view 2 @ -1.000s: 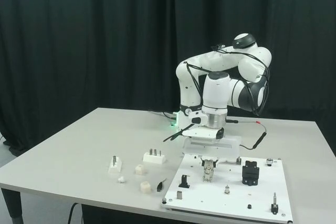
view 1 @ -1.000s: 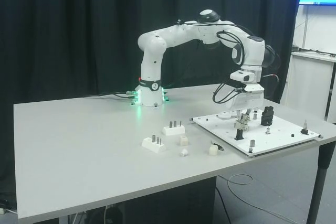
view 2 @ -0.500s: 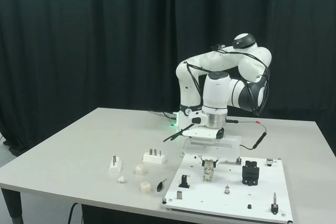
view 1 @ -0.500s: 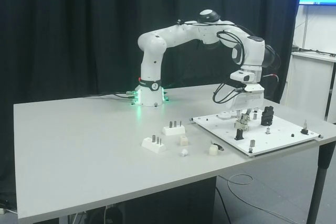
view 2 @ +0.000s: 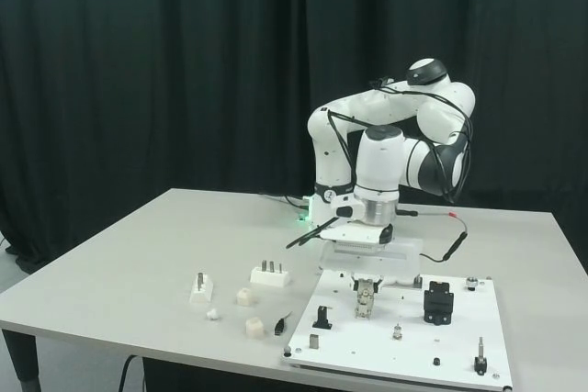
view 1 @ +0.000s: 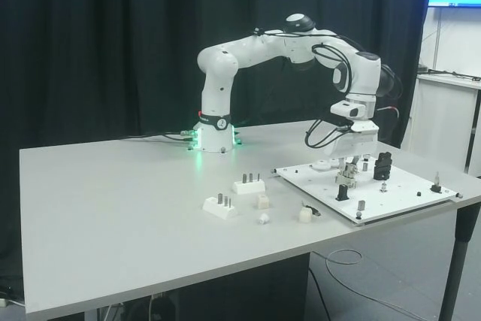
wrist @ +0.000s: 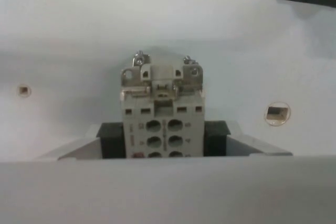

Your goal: Insert waterproof.

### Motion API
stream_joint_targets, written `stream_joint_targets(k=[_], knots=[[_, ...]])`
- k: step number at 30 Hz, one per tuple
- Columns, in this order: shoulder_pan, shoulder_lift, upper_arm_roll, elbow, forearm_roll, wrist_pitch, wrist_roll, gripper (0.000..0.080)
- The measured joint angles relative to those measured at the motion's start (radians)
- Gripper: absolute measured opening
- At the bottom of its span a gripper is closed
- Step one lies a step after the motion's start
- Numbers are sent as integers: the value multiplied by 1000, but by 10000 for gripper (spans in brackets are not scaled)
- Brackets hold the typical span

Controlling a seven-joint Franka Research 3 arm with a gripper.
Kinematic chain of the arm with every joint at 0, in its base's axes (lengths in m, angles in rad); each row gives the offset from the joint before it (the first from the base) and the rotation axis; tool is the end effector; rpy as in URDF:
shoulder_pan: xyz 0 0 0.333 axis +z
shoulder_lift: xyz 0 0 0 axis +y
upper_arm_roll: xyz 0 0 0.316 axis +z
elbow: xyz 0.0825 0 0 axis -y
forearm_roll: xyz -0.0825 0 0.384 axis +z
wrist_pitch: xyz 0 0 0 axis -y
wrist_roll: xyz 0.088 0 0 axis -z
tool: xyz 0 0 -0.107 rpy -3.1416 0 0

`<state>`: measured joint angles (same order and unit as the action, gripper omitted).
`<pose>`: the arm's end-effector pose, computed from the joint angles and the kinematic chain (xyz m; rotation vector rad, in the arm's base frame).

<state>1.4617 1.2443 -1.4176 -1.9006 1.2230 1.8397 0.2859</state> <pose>0.5765 0.1864 0.2468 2.9041 -0.9726 0.0340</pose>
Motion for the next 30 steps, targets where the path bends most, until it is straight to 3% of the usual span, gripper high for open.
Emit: stream_joint_targets(k=[12,30], knots=[[-39,0,6,52,-23,-44,67,310],[-67,0,18,96,-59,-46,85,310]])
